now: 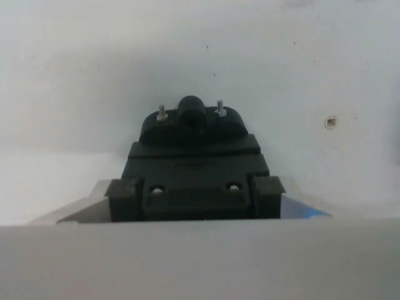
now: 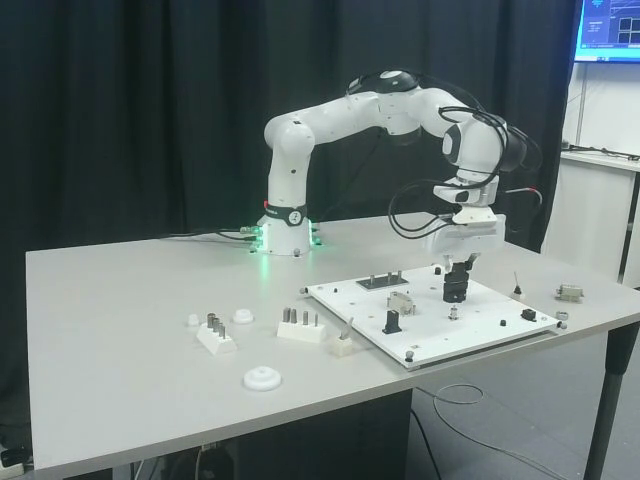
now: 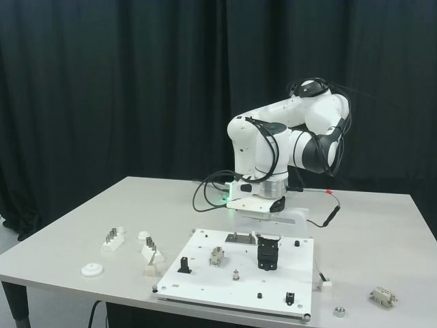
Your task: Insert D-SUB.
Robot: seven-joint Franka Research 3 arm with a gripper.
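Observation:
My gripper (image 1: 195,201) is shut on a black D-SUB connector (image 1: 194,159), with one black finger pad (image 1: 123,199) on each side of its body. Two small metal screws stick out of the connector's far end. In the first room view the gripper (image 2: 456,280) holds the connector (image 2: 455,292) just above the white board (image 2: 500,335), close to its surface. The second room view shows the connector (image 3: 267,258) over the board's (image 3: 205,290) middle right part. Whether it touches the board I cannot tell.
On the board stand a black bracket (image 2: 392,320), a metal socket (image 2: 402,300) and a grey plate (image 2: 378,283). White peg blocks (image 2: 215,335) and a white disc (image 2: 262,378) lie left of the board. A loose connector (image 3: 382,295) and a nut (image 3: 338,312) lie to its right.

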